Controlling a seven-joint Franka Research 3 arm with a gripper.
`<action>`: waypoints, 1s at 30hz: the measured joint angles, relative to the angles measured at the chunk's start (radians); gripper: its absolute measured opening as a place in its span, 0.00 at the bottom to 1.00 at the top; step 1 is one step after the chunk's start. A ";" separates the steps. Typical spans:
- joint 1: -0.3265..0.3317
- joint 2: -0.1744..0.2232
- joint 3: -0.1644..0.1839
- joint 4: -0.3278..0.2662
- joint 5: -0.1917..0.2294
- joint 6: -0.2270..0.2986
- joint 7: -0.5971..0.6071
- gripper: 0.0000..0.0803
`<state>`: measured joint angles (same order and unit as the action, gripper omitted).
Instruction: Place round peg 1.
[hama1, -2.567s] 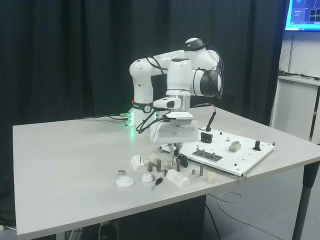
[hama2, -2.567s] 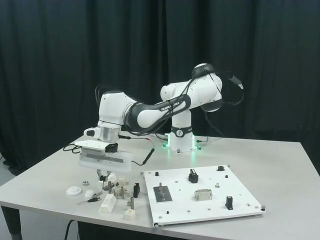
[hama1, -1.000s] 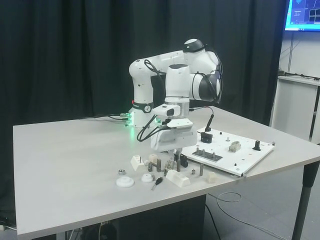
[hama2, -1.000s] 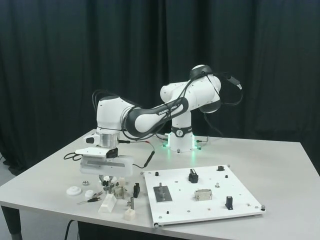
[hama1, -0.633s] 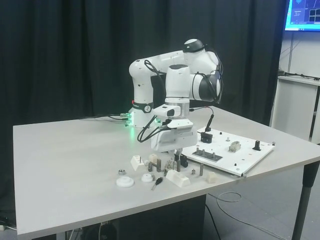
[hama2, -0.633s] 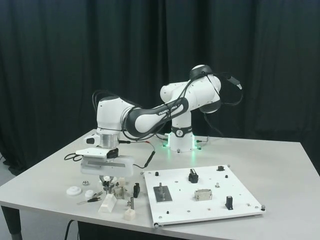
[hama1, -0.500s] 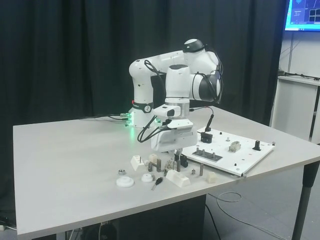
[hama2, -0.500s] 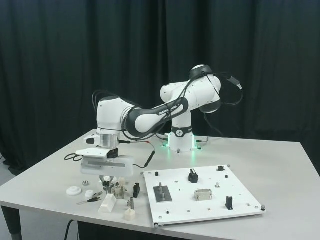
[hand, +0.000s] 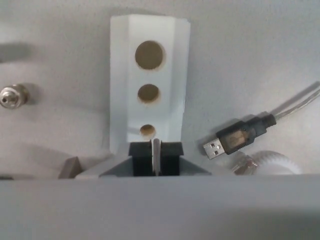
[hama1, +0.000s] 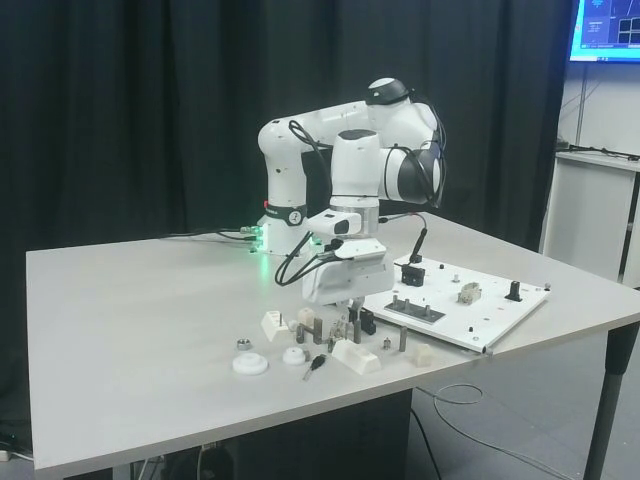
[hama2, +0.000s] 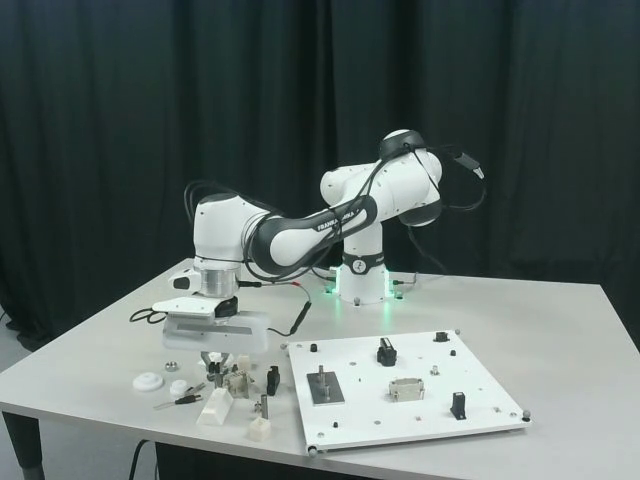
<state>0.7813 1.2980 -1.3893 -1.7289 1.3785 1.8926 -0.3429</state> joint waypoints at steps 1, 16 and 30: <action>0.000 0.000 0.000 0.000 0.000 -0.001 0.000 0.04; 0.000 0.003 0.002 -0.002 -0.010 -0.014 0.000 0.04; 0.000 0.003 0.010 -0.002 -0.010 -0.014 0.000 0.04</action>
<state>0.7813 1.3009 -1.3796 -1.7308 1.3684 1.8784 -0.3429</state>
